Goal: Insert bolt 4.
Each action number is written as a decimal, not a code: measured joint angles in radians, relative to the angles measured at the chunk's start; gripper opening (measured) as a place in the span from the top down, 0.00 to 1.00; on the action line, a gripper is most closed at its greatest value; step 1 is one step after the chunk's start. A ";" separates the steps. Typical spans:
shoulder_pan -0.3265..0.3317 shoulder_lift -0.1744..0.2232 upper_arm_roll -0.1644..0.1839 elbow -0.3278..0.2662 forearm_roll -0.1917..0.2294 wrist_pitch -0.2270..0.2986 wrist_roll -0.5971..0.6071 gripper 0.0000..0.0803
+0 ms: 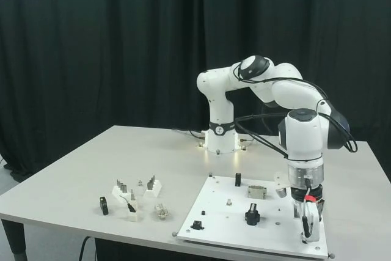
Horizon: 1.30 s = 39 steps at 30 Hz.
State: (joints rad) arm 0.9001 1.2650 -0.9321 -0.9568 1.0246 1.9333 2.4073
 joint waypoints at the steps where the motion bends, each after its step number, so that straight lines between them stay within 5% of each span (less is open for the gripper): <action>1: 0.001 0.000 -0.002 -0.002 0.003 0.001 0.002 0.72; 9: 0.016 0.001 -0.016 -0.042 0.010 -0.003 0.011 0.72; 10: 0.019 0.001 -0.017 -0.052 0.010 -0.003 0.011 0.50; 16: 0.028 0.001 -0.035 -0.076 0.012 0.001 0.027 0.50; 17: 0.029 0.001 -0.038 -0.078 0.012 0.000 0.032 0.10; 21: 0.034 0.000 -0.062 -0.086 0.023 -0.014 0.037 0.10; 22: 0.037 0.000 -0.071 -0.088 0.028 -0.020 0.037 0.02; 39: 0.076 -0.003 -0.196 -0.094 0.098 -0.131 0.042 0.00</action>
State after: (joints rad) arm 0.9766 1.2623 -1.1282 -1.0504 1.1222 1.8026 2.4490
